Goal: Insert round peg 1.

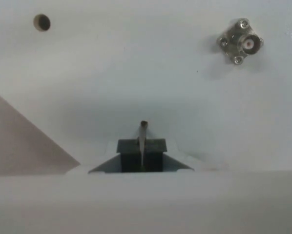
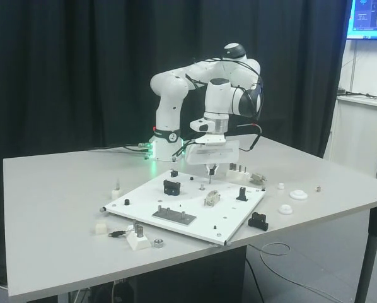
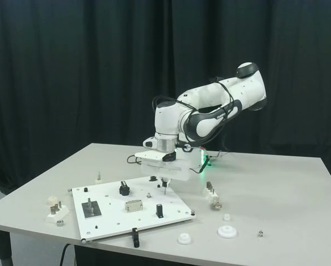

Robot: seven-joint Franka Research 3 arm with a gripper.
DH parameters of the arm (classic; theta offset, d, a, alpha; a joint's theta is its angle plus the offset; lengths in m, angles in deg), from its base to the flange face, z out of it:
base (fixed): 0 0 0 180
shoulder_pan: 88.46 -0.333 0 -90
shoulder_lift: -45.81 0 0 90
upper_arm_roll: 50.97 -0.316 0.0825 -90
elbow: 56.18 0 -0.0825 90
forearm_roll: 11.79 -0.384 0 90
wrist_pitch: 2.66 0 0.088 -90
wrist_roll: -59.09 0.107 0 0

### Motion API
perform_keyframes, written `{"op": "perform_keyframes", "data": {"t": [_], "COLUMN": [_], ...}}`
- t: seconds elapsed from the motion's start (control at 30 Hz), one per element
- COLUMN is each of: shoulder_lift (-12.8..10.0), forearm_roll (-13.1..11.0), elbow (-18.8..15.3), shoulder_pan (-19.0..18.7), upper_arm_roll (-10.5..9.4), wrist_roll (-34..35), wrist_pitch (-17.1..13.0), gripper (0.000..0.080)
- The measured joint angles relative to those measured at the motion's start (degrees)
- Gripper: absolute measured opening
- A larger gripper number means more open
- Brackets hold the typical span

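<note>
On a grey bench before black curtains, a white board carries small fixtures: going left to right in the first room view, a grey plate with short posts, a black block, a metal part and a black bracket. Loose pieces lie off the board's left edge, among them a white block, and two white discs sit well to the right. The white arm reaches over the board's far half, its claw pointing straight down and clenched on the thin peg, which hangs upright just above the board. The wrist view shows the peg pinched between the black pads, with a hole and a metal socket in the board ahead.
</note>
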Motion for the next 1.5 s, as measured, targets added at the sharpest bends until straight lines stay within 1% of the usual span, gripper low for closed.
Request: {"op": "perform_keyframes", "data": {"t": [0.83,1.03,1.3,1.5], "shoulder_lift": [0.0,0.0,0.0,0.0], "forearm_roll": [0.0,-0.2,-0.9,-0.9], "elbow": [0.0,0.0,0.0,0.0], "shoulder_pan": [-0.1,-0.1,0.0,0.0], "upper_arm_roll": [-0.06,-0.44,-1.57,-1.57], "wrist_roll": [0.0,0.0,0.0,0.0], "wrist_pitch": [-0.4,-0.9,-2.1,-2.1], "gripper": [0.0015,0.0015,0.0015,0.0015]}}
